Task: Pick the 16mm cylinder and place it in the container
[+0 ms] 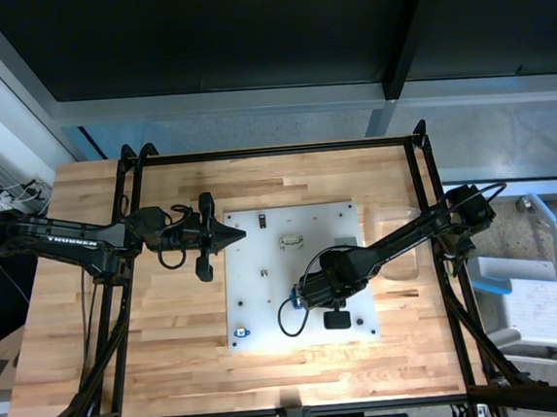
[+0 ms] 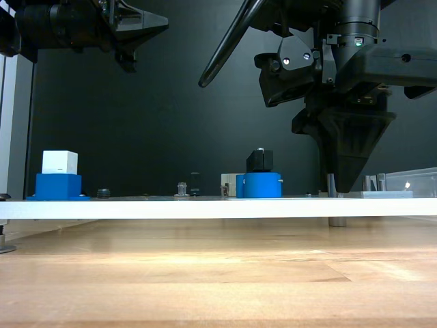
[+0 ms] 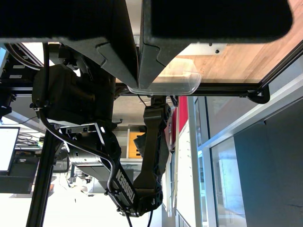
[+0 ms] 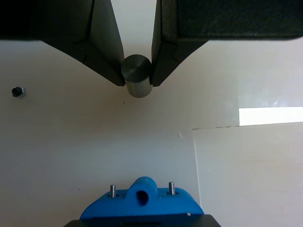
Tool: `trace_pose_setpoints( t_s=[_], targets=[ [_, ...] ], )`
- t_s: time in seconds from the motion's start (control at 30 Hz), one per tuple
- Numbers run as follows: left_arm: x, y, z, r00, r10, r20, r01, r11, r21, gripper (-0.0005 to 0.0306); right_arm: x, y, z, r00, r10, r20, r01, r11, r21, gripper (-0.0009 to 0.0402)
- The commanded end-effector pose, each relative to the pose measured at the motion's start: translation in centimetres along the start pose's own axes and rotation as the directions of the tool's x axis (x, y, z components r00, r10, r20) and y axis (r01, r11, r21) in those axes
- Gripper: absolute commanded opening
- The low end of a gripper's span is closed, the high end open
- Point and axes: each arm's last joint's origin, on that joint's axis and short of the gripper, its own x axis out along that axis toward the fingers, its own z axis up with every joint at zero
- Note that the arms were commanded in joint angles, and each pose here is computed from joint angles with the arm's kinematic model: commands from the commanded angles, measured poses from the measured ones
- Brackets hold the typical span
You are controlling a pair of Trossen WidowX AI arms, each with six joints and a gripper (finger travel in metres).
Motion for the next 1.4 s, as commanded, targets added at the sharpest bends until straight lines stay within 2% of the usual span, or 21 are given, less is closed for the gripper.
trace_pose_setpoints(
  t_s=[0.03,0.23,0.73,1.1,1.4],
  targets=[
    [0.0,0.0,0.0,1.000,0.000,0.000,0.000,1.000,0.000,0.0000,0.0,0.0,0.0,1.000,-0.001,0.000,0.001,1.000,0.000,0.0007],
    [0.0,0.0,0.0,1.000,0.000,0.000,0.000,1.000,0.000,0.0000,-0.4,0.0,0.1,1.000,0.002,0.009,-0.002,1.000,0.000,0.0008],
    [0.0,0.0,0.0,1.000,0.000,0.000,0.000,1.000,0.000,0.0000,-3.0,-0.4,-0.3,0.999,0.017,0.046,-0.017,1.000,-0.007,0.0009],
    [0.0,0.0,0.0,1.000,0.000,0.000,0.000,1.000,0.000,0.0000,-6.3,-1.0,-1.1,0.992,0.047,0.113,-0.047,0.999,-0.002,0.0009],
    [0.0,0.0,0.0,1.000,0.000,0.000,0.000,1.000,0.000,0.0000,-9.5,-2.2,-2.8,0.989,0.054,0.139,-0.056,0.998,0.006,0.0009]
  ],
)
